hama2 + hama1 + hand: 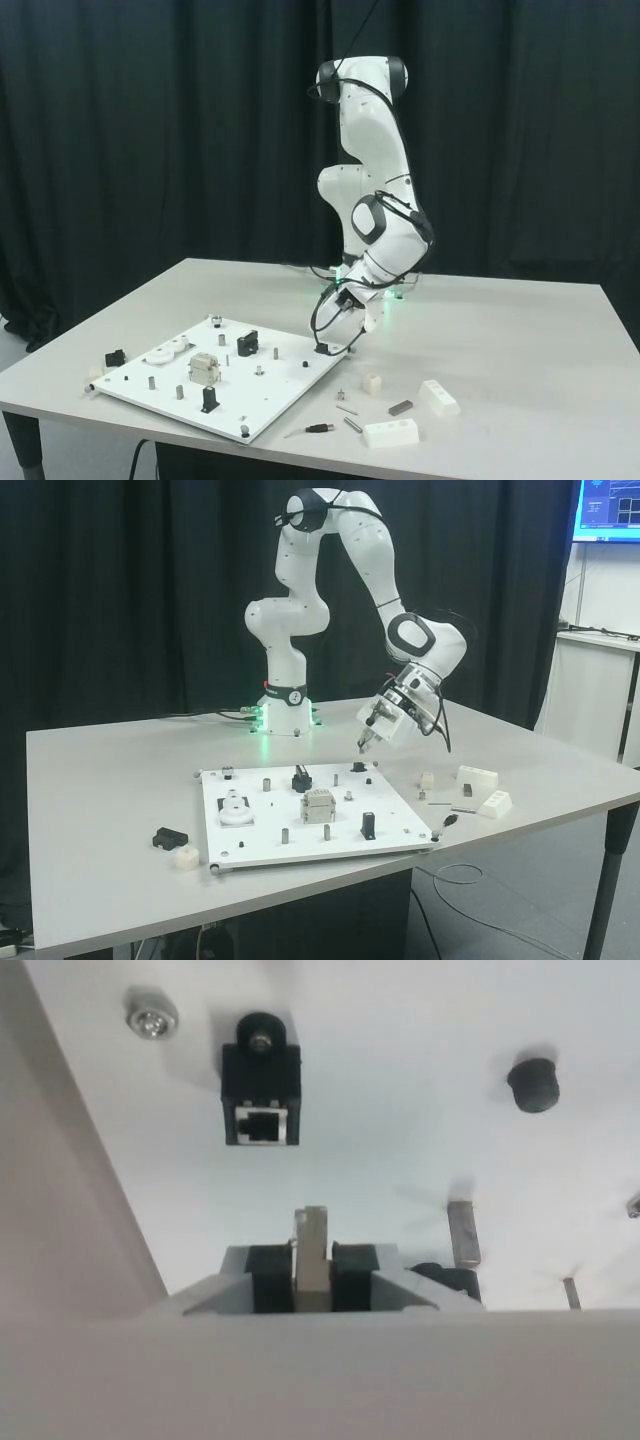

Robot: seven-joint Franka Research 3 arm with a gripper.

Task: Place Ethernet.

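My gripper is shut on a small grey Ethernet plug, which sticks out between the two black pads. Ahead of the plug, apart from it, a black Ethernet socket is mounted on the white board, its opening facing the plug. In the first room view the gripper hangs tilted above the board's far right part, and the socket lies lower and to its left. The second room view shows the gripper just over the board's right corner.
A black knob, a grey screw head and a grey pin stand on the board. White blocks and a loose connector lie on the table right of the board. A black part lies to its left.
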